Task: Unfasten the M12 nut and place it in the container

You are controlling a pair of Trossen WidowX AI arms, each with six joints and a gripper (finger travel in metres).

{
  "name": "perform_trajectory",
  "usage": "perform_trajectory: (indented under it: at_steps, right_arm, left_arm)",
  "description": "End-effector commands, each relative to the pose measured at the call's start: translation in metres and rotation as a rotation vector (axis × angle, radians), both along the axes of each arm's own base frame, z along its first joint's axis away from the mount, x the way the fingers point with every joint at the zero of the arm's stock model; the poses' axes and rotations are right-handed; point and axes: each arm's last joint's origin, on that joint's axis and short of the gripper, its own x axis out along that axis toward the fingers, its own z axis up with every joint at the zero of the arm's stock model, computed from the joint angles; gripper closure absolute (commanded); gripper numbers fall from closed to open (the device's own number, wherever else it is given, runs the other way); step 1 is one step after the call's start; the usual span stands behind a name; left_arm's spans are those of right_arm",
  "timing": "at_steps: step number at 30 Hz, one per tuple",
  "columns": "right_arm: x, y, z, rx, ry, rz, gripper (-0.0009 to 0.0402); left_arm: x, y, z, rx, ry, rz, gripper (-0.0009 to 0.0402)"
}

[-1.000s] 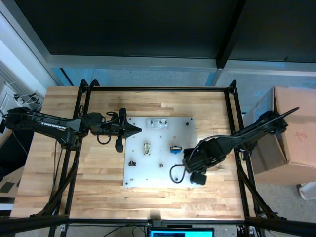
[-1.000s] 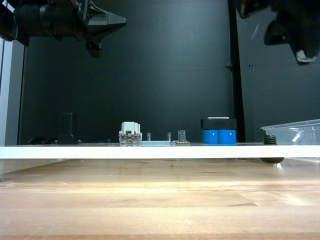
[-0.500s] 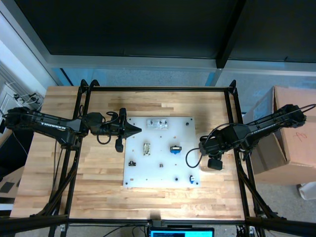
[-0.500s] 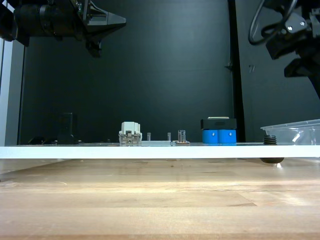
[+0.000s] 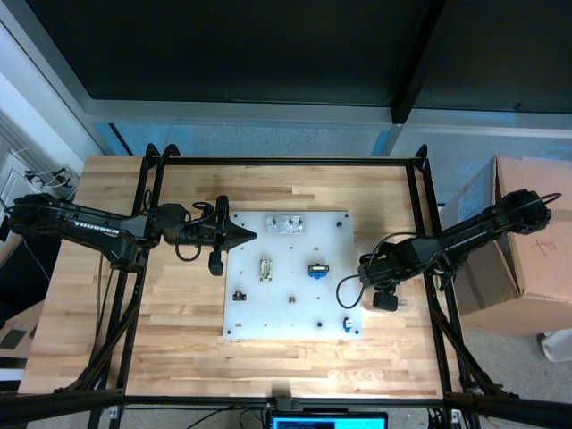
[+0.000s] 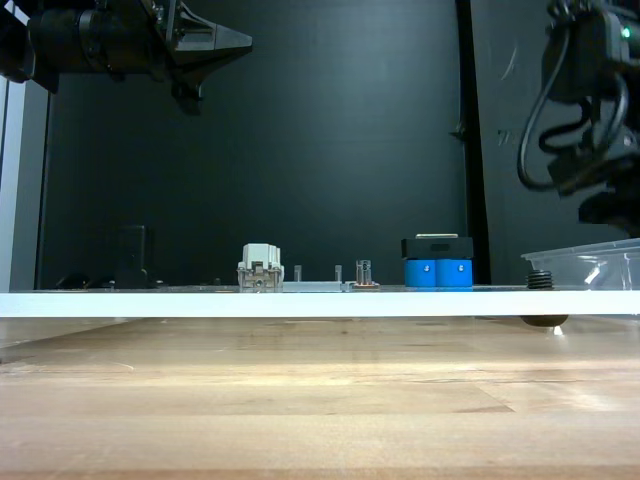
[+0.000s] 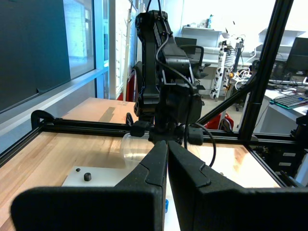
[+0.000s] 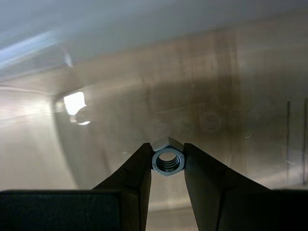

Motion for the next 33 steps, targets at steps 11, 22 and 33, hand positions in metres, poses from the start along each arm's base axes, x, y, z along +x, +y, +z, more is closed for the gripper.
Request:
perform_trajectory:
  at_steps: [11,22,33]
  right_arm:
    - [-0.001,0.0,-0.002,0.001,0.013,-0.048,0.0172]
    - [0.002,0.002,0.001,0.007,0.0,-0.04,0.0094]
    - [0.008,0.005,0.017,0.021,-0.04,-0.033,0.013]
  left_arm:
    - [0.0,0.0,0.0,0.0,0.0,0.0,0.0393]
    - [0.0,0.0,0.0,0.0,0.0,0.0,0.0393]
    - [0.0,0.0,0.0,0.0,0.0,0.0,0.0393]
